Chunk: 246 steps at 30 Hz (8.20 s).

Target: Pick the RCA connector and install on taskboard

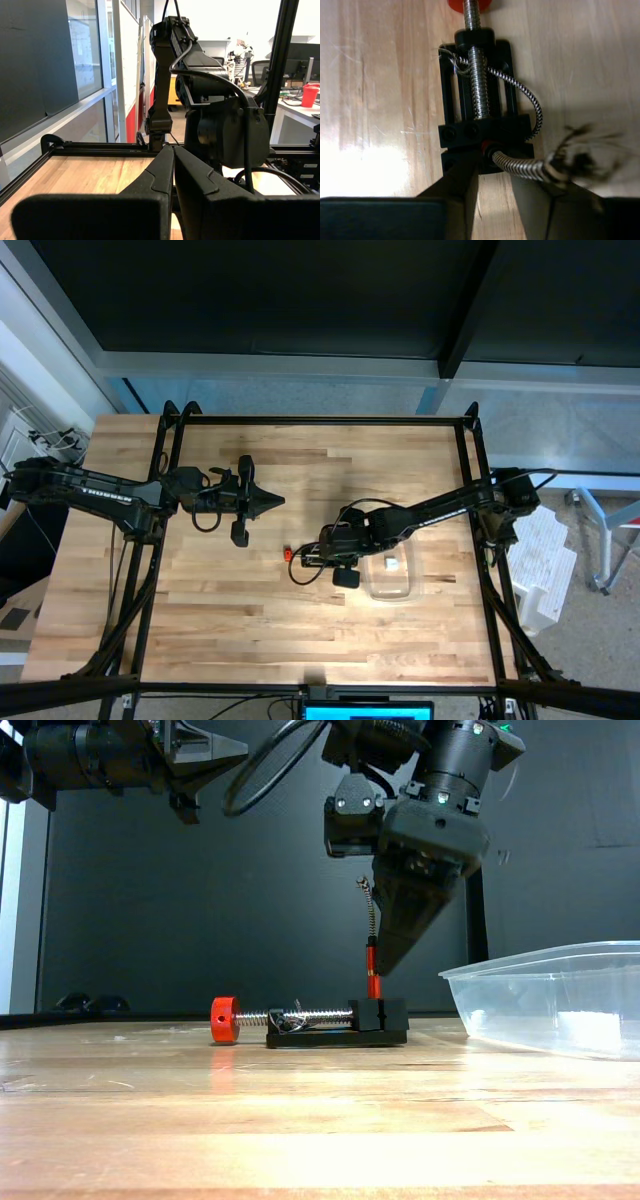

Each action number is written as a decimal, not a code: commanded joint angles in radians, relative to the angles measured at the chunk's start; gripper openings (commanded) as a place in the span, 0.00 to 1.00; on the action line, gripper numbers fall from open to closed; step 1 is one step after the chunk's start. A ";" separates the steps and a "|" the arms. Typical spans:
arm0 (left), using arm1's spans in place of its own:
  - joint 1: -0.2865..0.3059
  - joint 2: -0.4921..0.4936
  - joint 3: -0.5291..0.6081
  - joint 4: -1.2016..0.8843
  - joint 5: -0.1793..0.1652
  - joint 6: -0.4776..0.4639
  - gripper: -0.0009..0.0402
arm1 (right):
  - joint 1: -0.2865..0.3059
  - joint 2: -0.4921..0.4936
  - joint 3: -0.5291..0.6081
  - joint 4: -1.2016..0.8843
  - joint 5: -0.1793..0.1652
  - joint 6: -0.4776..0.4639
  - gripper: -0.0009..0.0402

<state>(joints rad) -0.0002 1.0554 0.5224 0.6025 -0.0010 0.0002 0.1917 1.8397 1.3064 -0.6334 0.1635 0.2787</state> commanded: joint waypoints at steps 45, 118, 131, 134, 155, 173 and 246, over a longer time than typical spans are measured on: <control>0.000 0.000 0.000 0.000 0.000 0.000 0.02 | -0.177 -0.642 -0.436 0.678 -0.108 -0.180 0.02; 0.000 0.000 0.000 0.000 0.000 0.000 0.02 | -0.191 -0.795 -0.710 1.097 -0.113 -0.209 0.02; 0.000 0.000 0.000 0.000 0.000 0.000 0.02 | -0.191 -0.795 -0.710 1.097 -0.134 -0.210 0.02; 0.000 0.000 0.000 0.000 0.000 0.000 0.02 | -0.191 -0.795 -0.710 1.097 -0.130 -0.210 0.02; 0.000 0.000 0.000 0.000 0.000 0.000 0.02 | -0.191 -0.795 -0.710 1.096 -0.130 -0.210 0.02; 0.000 0.000 0.000 0.000 0.000 0.000 0.02 | -0.191 -0.795 -0.710 1.096 -0.130 -0.210 0.02; 0.000 0.000 0.000 0.000 0.000 0.000 0.02 | -0.192 -0.795 -0.710 1.096 -0.130 -0.210 0.02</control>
<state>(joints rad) -0.0002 1.0554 0.5228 0.6025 -0.0006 0.0002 0.0002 1.0447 0.5957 0.4618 0.0330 0.0689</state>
